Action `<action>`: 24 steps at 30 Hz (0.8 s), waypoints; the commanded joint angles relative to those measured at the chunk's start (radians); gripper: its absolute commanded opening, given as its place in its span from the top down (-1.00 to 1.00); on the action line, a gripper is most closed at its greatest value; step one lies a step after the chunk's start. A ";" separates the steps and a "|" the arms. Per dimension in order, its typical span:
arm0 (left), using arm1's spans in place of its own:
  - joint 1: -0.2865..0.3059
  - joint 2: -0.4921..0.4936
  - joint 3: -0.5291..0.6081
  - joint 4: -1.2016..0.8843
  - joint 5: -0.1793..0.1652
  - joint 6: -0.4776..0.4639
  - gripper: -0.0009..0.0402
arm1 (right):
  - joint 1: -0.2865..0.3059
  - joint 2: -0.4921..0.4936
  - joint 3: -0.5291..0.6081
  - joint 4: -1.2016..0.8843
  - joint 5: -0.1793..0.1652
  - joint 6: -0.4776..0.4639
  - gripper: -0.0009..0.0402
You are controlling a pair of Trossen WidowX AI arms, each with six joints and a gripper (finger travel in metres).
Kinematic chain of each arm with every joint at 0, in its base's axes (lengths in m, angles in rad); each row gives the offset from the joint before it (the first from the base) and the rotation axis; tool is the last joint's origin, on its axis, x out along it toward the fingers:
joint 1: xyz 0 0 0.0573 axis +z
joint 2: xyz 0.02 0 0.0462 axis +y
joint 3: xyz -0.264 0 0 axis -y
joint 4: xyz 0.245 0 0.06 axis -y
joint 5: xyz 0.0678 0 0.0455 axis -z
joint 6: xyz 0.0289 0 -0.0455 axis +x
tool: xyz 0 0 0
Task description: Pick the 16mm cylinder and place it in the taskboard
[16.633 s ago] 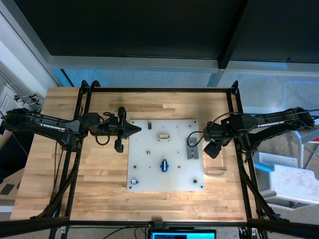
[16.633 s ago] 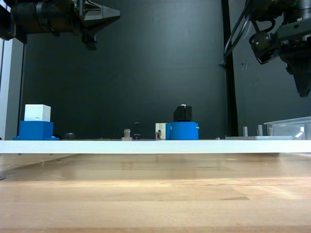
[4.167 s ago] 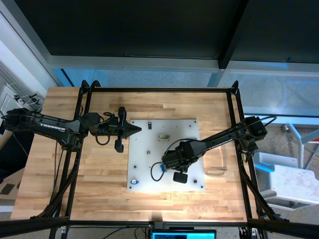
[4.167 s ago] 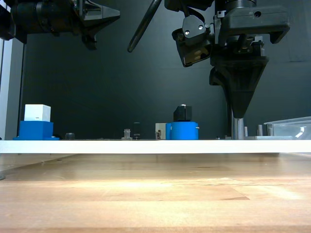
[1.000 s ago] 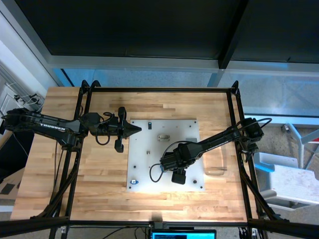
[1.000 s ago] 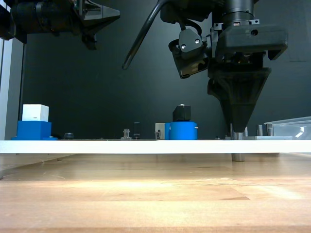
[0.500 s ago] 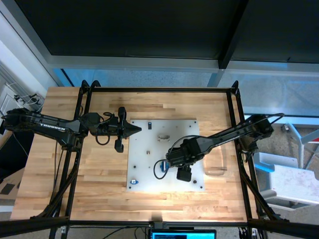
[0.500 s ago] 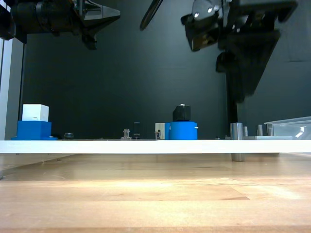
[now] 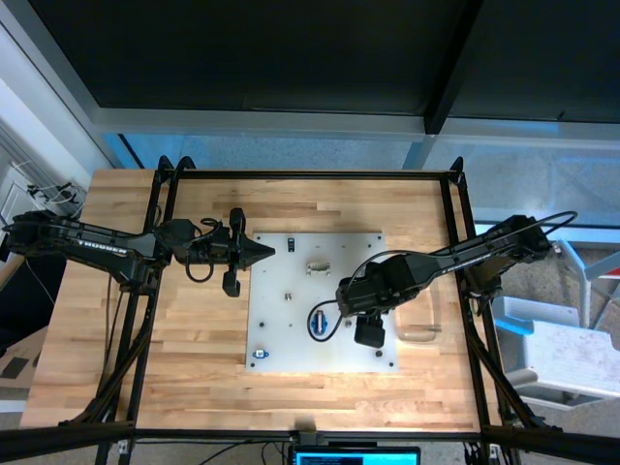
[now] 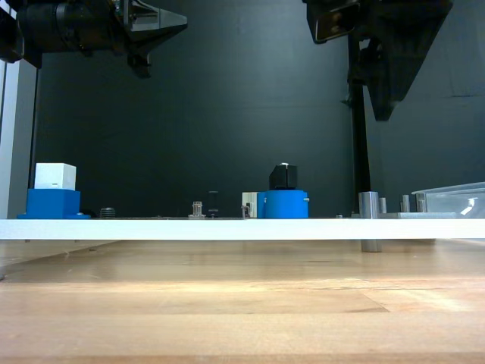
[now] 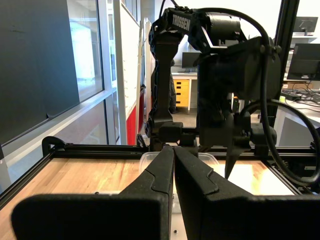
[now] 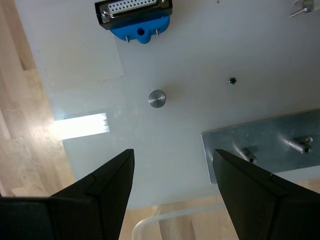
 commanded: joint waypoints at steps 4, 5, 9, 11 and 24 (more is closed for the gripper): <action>0.000 0.000 0.000 0.000 0.000 0.000 0.96 | 0.000 -0.022 0.000 -0.011 0.000 -0.002 -0.11; 0.000 0.000 0.000 0.000 0.000 0.000 0.96 | 0.000 -0.024 0.000 -0.018 0.000 -0.002 -0.11; 0.000 0.000 0.000 0.000 0.000 0.000 0.96 | -0.001 -0.029 0.000 -0.024 0.000 -0.002 -0.11; 0.000 0.000 0.000 0.000 0.000 0.000 0.96 | -0.001 -0.029 0.000 -0.022 0.000 -0.002 -0.11; 0.000 0.000 0.000 0.000 0.000 0.000 0.96 | 0.000 -0.029 0.000 -0.010 0.000 -0.002 -0.11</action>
